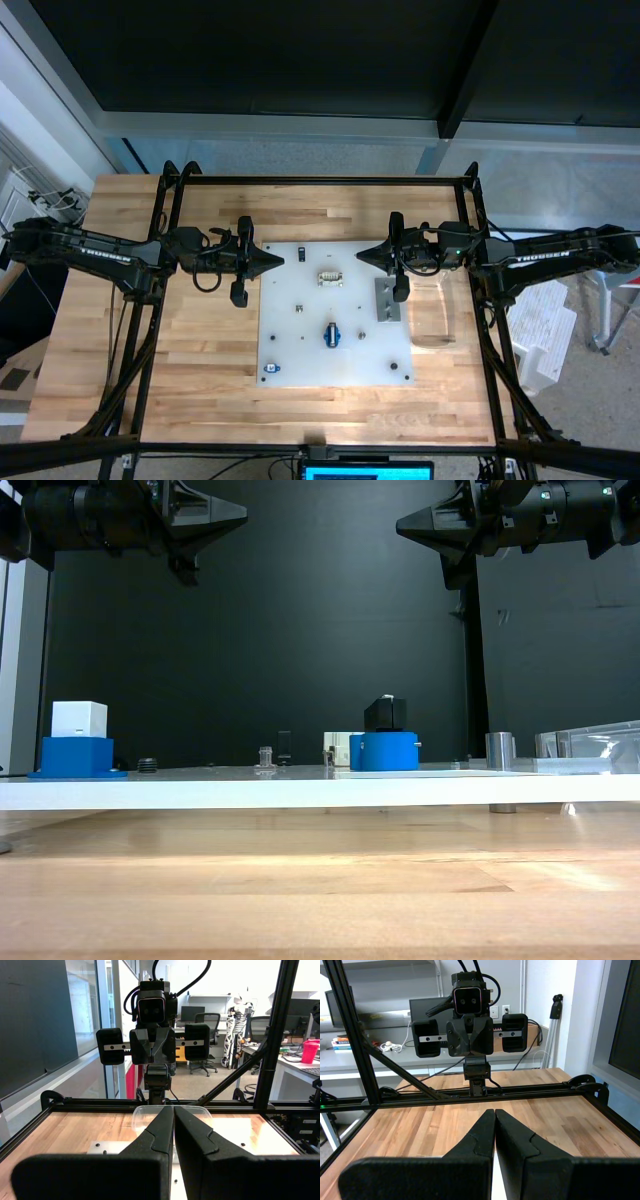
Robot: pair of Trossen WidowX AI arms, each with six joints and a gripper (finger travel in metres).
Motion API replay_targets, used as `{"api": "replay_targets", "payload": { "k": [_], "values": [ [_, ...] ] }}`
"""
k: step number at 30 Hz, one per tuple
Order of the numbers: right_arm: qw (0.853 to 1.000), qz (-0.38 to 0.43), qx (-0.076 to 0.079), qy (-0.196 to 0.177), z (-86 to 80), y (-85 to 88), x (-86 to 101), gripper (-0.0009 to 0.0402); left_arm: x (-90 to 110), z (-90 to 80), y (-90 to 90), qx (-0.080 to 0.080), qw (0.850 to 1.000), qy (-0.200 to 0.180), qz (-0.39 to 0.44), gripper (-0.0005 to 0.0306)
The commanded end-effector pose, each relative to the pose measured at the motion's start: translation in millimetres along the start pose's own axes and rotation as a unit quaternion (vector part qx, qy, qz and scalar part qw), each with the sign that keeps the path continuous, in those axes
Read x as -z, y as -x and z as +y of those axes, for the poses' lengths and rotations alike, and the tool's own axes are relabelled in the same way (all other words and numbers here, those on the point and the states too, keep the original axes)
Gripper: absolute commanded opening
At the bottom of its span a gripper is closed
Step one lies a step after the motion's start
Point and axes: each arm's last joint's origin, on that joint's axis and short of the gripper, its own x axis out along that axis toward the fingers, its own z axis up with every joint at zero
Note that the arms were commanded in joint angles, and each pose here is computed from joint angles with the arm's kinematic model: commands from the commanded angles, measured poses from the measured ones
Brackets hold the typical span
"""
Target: Remove the 16mm cylinder and place in the container
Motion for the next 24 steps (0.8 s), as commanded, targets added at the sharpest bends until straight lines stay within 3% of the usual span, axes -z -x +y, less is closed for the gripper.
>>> {"api": "replay_targets", "payload": {
  "k": [1,11,12,14,19,24],
  "values": [
    [1.0,0.009,0.0,0.0,0.0,0.0,1.8,0.0,0.1,0.2,-0.1,0.0,1.0,0.0,0.0,0.0],
    [1.0,0.009,-0.001,-0.004,0.0,-0.1,0.8,0.0,0.1,0.2,-0.1,0.0,1.0,0.0,0.0,0.0],
    [1.0,0.009,-0.003,-0.016,0.3,-0.3,-0.3,0.0,0.1,0.1,-0.1,0.0,1.0,0.0,0.0,0.0],
    [0.999,0.018,-0.025,-0.027,2.0,-1.0,-3.4,0.0,0.1,0.2,-0.1,0.0,1.0,0.0,0.0,0.0],
    [0.992,0.125,-0.021,-0.027,6.9,-3.6,-9.9,0.0,0.1,0.2,-0.1,0.0,1.0,0.0,0.0,0.0],
    [0.974,0.222,-0.028,-0.023,16.2,-7.7,-14.3,0.0,0.1,0.1,-0.1,0.0,1.0,0.0,0.0,0.0]
  ]
}}
